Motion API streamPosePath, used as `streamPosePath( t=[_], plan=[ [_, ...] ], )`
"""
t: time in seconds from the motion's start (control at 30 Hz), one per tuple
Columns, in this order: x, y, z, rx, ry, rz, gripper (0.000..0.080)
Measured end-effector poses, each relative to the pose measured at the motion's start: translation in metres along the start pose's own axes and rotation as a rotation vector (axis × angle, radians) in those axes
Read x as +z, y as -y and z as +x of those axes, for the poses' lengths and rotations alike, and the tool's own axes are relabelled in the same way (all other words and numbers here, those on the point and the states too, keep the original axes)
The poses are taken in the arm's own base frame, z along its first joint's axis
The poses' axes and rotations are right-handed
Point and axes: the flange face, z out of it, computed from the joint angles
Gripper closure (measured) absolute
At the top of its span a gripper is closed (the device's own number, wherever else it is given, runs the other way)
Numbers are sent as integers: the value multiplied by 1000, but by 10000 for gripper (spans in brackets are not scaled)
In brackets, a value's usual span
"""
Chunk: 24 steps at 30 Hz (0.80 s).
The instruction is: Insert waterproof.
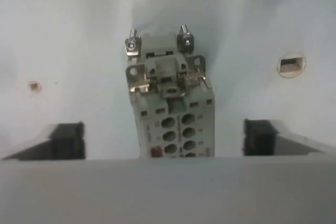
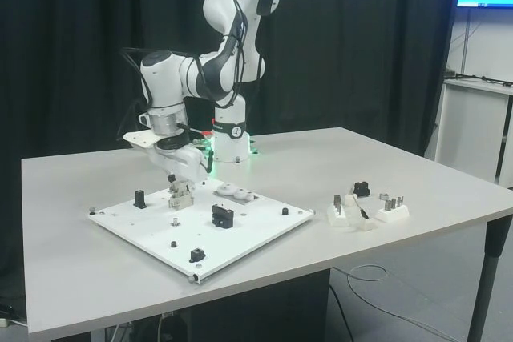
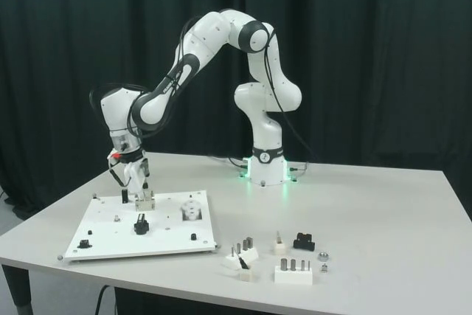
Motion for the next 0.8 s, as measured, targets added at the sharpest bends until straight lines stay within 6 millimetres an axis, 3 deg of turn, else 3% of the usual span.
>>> streamPosePath(
  t=[0.07, 0.1, 0.13, 0.8],
  plan=[
    [-2, 1, 0, -2, -2, 0, 441],
    [-2, 1, 0, -3, -3, -1, 140],
    [-4, 1, 1, -4, -3, -2, 38],
    [-38, 15, -13, -36, 10, 44, 3]
  ],
)
